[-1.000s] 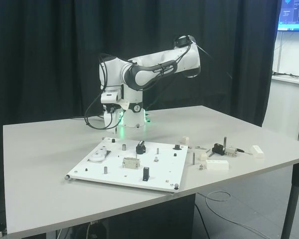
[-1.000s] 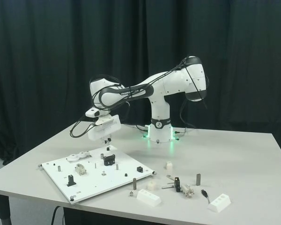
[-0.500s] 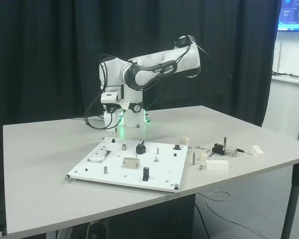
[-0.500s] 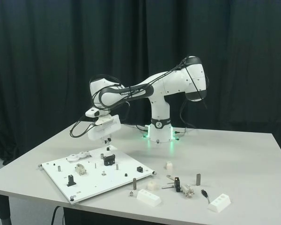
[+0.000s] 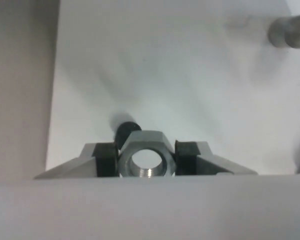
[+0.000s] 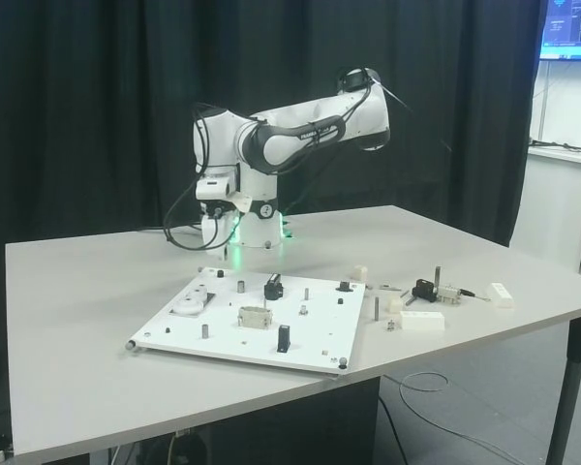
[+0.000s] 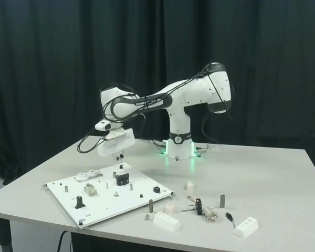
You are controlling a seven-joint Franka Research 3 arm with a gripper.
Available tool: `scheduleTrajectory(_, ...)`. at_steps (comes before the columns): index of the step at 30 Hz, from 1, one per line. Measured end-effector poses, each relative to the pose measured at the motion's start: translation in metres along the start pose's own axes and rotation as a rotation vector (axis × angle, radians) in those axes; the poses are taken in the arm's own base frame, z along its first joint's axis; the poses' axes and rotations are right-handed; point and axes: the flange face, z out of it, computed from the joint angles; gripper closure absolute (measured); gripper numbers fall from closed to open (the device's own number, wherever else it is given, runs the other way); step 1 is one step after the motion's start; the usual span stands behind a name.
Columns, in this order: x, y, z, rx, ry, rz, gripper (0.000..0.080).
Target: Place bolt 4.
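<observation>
In the wrist view my gripper [image 5: 146,161] is shut on bolt 4 [image 5: 140,145], a grey hex-headed piece with a threaded bore, clamped between the black pads [image 5: 106,160]. Right under it on the white board [image 5: 190,90] sits a small black stud [image 5: 126,131]. The room views show the gripper [image 6: 219,258] [image 7: 120,156] hanging above the far corner of the white board [image 6: 310,341] [image 7: 107,207], close to the arm's base. The bolt itself is too small to make out there.
The board carries grey pegs [image 5: 288,31], black brackets [image 6: 273,286] and a white round part [image 6: 191,302]. Beside the board lie white blocks [image 6: 421,319] [image 7: 245,227], a black connector [image 6: 424,289] and loose grey pegs [image 7: 222,200]. The base shows a green light [image 7: 163,153].
The hand with the bolt has risen slightly above the board's far corner; nothing on the table has moved.
</observation>
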Motion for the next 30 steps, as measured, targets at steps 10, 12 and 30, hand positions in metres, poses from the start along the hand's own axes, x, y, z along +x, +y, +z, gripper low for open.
scheduleTrajectory(10,0.000,0.017,-0.013,-0.119,-0.007,0.027,0.0564)
scheduleTrajectory(12,-0.002,0.022,-0.015,-0.142,-0.006,0.036,0.0564)
scheduleTrajectory(30,-0.030,0.078,0.006,-0.240,0.010,0.098,0.0564)
